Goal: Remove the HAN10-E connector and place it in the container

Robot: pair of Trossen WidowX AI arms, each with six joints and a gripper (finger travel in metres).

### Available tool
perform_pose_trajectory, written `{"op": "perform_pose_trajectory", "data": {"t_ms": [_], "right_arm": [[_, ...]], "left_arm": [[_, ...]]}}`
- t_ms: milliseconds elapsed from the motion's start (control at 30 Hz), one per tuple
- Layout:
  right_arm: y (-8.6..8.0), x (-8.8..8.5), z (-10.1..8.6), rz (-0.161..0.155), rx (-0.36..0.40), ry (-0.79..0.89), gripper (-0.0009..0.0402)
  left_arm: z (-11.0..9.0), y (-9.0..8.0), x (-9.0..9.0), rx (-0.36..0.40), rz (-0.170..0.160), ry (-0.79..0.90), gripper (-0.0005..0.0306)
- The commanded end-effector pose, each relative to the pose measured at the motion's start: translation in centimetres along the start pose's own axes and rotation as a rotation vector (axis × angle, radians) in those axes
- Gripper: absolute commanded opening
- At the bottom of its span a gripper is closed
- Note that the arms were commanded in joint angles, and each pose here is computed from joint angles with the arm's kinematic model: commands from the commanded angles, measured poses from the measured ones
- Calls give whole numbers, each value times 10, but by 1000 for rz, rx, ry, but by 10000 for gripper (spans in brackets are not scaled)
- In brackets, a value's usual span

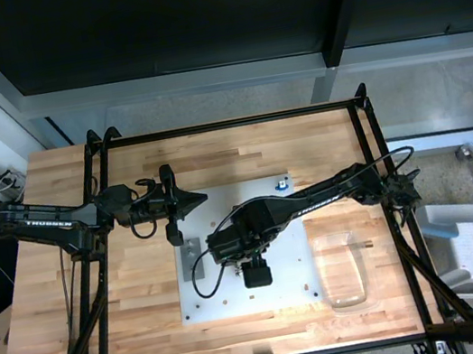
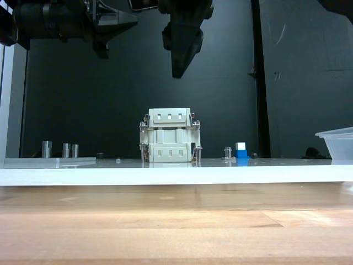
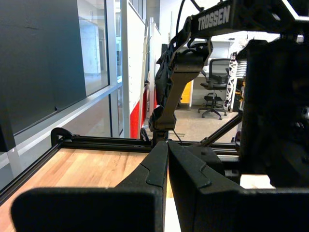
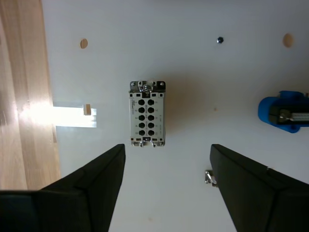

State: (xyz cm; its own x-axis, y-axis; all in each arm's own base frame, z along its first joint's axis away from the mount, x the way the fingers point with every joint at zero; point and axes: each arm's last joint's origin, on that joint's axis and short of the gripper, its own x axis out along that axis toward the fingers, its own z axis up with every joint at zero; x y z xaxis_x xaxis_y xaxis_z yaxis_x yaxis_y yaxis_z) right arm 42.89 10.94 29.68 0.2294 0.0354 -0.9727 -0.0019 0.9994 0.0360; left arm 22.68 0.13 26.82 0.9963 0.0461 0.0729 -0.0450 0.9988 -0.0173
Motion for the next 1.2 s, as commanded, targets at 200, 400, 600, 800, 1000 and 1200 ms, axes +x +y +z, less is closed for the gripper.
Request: {"op": "perform_pose_trajectory", "data": {"t_ms": [200,400,600,800,1000,1200], "right_arm": [[9,16,4,2,-10,3,291],[13,30,6,-1,-20,16,293],[15,42,8,-2,-24,19,293],[16,58,9,-7,-30,39,293],[18,67,10,-8,-31,45,293],[18,71,10,-9,-33,49,293]], "left_arm": [[0,0,0,0,0,0,0],[0,0,0,0,0,0,0],[0,0,0,0,0,0,0],[0,0,0,0,0,0,0],[0,0,0,0,0,1,0],[0,0,0,0,0,1,0]]}}
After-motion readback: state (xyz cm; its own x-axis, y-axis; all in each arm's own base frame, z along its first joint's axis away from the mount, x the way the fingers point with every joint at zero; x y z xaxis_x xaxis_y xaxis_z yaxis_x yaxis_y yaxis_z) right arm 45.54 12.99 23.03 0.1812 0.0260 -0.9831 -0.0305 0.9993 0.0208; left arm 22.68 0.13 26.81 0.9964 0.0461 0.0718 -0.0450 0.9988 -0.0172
